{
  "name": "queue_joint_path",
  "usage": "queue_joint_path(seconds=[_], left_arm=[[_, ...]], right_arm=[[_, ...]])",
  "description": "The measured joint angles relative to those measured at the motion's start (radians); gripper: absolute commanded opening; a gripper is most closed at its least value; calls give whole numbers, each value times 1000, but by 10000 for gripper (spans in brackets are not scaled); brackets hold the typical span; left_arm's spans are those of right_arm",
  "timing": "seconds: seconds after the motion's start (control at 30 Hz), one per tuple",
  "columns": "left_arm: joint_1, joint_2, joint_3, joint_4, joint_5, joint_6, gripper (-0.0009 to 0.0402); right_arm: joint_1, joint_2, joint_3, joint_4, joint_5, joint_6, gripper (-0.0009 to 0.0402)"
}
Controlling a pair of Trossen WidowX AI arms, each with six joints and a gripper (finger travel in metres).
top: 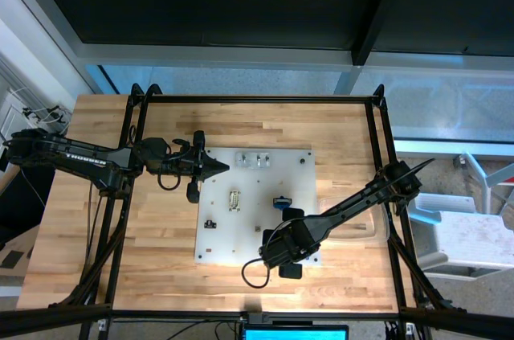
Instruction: Pick the M12 fastener and fasten on the M12 threads
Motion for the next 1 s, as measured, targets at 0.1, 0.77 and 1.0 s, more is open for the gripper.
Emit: queue_joint_path(seconds=[0.1, 0.77, 1.0], left_arm=[[0, 0, 0, -1, 0, 0, 0], [0, 0, 0, 0, 0, 0, 0], [0, 0, 0, -1, 0, 0, 0]], right_arm=[[2, 0, -14, 27, -2, 3, 0], [6, -6, -51, 80, -319, -24, 0], [5, -9, -51, 77, -256, -30, 0]])
